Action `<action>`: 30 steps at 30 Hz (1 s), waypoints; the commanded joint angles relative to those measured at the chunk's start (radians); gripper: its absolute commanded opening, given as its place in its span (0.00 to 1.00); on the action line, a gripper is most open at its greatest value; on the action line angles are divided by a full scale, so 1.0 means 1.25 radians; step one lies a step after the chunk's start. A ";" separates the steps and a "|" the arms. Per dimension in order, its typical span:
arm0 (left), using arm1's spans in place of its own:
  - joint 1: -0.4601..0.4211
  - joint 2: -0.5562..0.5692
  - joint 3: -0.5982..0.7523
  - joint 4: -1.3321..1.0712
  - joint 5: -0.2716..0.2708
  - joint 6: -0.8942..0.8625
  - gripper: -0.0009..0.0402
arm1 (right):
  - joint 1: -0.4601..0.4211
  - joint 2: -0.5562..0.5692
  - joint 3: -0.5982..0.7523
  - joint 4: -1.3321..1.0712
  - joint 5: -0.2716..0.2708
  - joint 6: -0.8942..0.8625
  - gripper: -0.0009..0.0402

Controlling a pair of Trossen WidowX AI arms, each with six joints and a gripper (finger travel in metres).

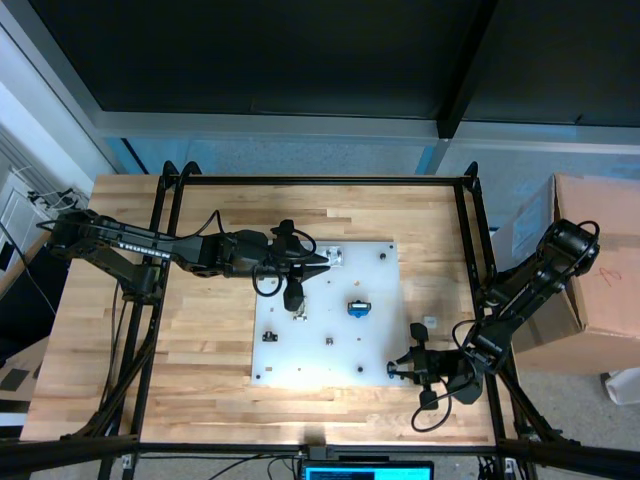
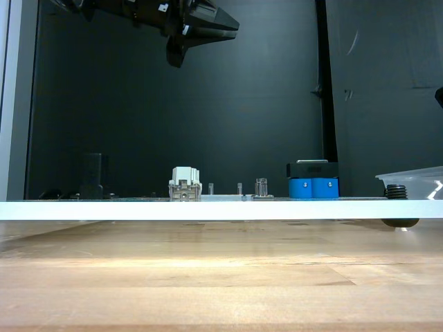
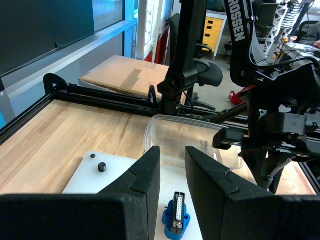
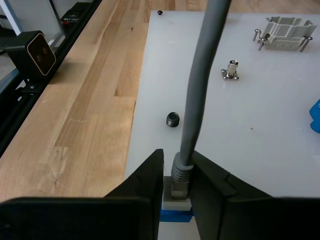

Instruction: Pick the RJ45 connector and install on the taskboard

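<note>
High: 2 arms, 1 white board (image 1: 300, 355) on a wood table (image 1: 200, 330). Left gripper (image 1: 322, 262) is over the board's far-left part. Right gripper (image 1: 393, 370) is at its near-right corner. 1 blue D-sub (image 1: 358, 308) sits mid-board. 1 cardboard box (image 1: 600, 260) stands off the table's right side, with a red mark I can't read.

Low: left gripper hangs high above the board, pointing right. On the board there's 1 grey housing (image 2: 185, 185), 1 metal post (image 2: 261, 187), 1 blue block (image 2: 313, 187) with a black top and 1 black knob (image 2: 395, 190). 1 clear tub (image 2: 415, 180) is at the right.

Left wrist: fingers (image 3: 145, 170) stand a narrow gap apart with nothing between them. The D-sub is right under the gap, upright in its blue mount. 1 black screw (image 3: 102, 167) is near a board corner, and the clear tub lies beyond the board. Right arm (image 3: 240, 50) is behind it, with lettering that reads "ROSSEN".

Right wrist: right gripper is clamped on the RJ45 (image 4: 179, 187), a finger touching each side. The plug is upright, with 1 grey cable (image 4: 200, 75) rising from its boot. It sits on a blue seat (image 4: 175, 216) at the board's edge, but I can't tell how far in. Also on the board are the housing with 4 screws, the post, 1 black set screw (image 4: 172, 119) just beyond the plug and 1 black corner screw (image 4: 159, 12). 1 black camera box (image 4: 37, 50) sits on the table by the rail.
</note>
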 commanded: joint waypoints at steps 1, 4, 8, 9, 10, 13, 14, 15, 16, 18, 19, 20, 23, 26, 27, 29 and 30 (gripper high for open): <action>0.000 0.000 0.000 0.000 0.000 0.000 0.18 | 0.001 -0.006 0.006 0.007 0.007 0.002 0.21; 0.000 0.000 0.000 0.000 0.000 0.000 0.18 | 0.001 -0.016 0.015 -0.004 0.007 0.002 0.24; 0.000 0.000 0.000 0.000 0.000 0.000 0.18 | 0.001 -0.043 0.026 -0.028 -0.006 0.002 0.27; 0.000 0.000 0.000 0.000 0.000 0.000 0.18 | 0.001 -0.052 0.029 -0.044 -0.014 0.002 0.28; 0.000 0.000 0.000 0.000 0.000 0.000 0.18 | 0.000 -0.063 0.033 -0.065 -0.014 0.004 0.29; 0.000 0.000 0.000 0.000 0.000 0.000 0.18 | -0.001 -0.095 0.044 -0.128 -0.013 0.008 0.31; 0.000 0.000 0.000 0.000 0.000 0.000 0.18 | -0.002 -0.106 0.048 -0.143 -0.014 0.012 0.31; 0.000 0.000 0.000 0.000 0.000 0.000 0.18 | -0.003 -0.118 0.050 -0.156 -0.014 0.019 0.31; 0.000 0.000 0.000 0.000 0.000 0.000 0.18 | -0.006 -0.129 0.054 -0.169 -0.016 0.023 0.32; 0.000 0.000 0.000 0.000 0.000 0.000 0.18 | -0.013 -0.154 0.061 -0.193 -0.032 0.023 0.32; 0.000 0.000 0.000 0.000 0.000 0.000 0.18 | -0.018 -0.168 0.064 -0.205 -0.038 0.022 0.32; 0.000 0.000 0.000 0.000 0.000 0.000 0.18 | -0.022 -0.182 0.067 -0.219 -0.041 0.023 0.32; 0.000 0.000 0.000 0.000 0.000 0.000 0.18 | -0.036 -0.216 0.085 -0.263 -0.050 0.022 0.32; 0.000 0.000 0.000 0.000 0.000 0.000 0.18 | -0.045 -0.246 0.106 -0.305 -0.049 0.022 0.32; 0.000 0.000 0.000 0.000 0.000 0.001 0.18 | -0.047 -0.255 0.114 -0.319 -0.049 0.022 0.32; 0.000 0.000 0.000 0.000 0.000 0.000 0.18 | -0.055 -0.271 0.128 -0.339 -0.049 0.022 0.32; 0.000 0.000 0.000 0.000 0.000 0.000 0.18 | -0.059 -0.280 0.132 -0.341 -0.050 0.022 0.32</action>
